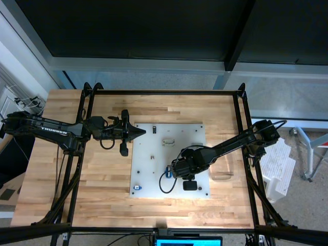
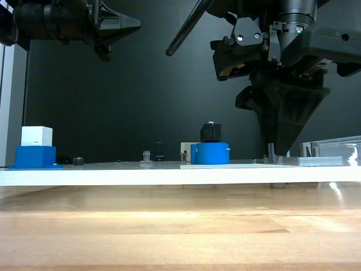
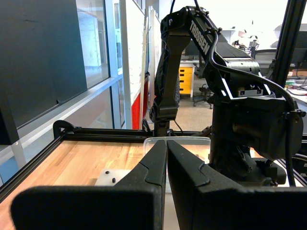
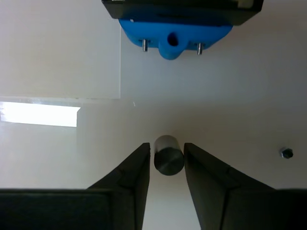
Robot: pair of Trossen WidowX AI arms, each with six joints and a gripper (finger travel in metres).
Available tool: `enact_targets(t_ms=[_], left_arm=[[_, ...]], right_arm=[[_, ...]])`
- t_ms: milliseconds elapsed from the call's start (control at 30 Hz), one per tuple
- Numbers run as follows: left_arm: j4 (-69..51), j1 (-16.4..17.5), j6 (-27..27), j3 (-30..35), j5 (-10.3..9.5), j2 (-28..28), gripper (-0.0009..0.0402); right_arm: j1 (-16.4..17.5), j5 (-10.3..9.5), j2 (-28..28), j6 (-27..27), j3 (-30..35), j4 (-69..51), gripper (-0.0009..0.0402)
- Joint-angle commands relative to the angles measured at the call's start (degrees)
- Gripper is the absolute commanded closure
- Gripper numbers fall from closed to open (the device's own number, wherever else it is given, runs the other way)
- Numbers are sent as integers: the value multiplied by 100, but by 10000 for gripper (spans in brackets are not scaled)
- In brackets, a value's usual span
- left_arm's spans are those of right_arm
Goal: Remove the 16mm cylinder and place in the container
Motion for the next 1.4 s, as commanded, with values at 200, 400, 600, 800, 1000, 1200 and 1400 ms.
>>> enact_targets(t_ms=[200,400,600,800,1000,1200,1400], left_arm=[[0,2,0,0,2,0,393],[0,0,0,0,2,0,393],[0,2,0,0,2,2,393],[0,2,0,0,2,0,393],[0,0,0,0,2,0,393],[2,2,0,0,2,0,393],[0,0,0,0,2,0,393]], right_arm=[[0,0,0,0,-4,7,358],[0,-2,-9,2,-4,7,382],[0,0,-177,0,11,-26,387],[-22,0,-527,-2,59,-184,386],[-33,0,-997,0,59,-332,386],[-35,2,-1331,2,57,-575,386],[-35,2,-1458,2,4,-614,386]])
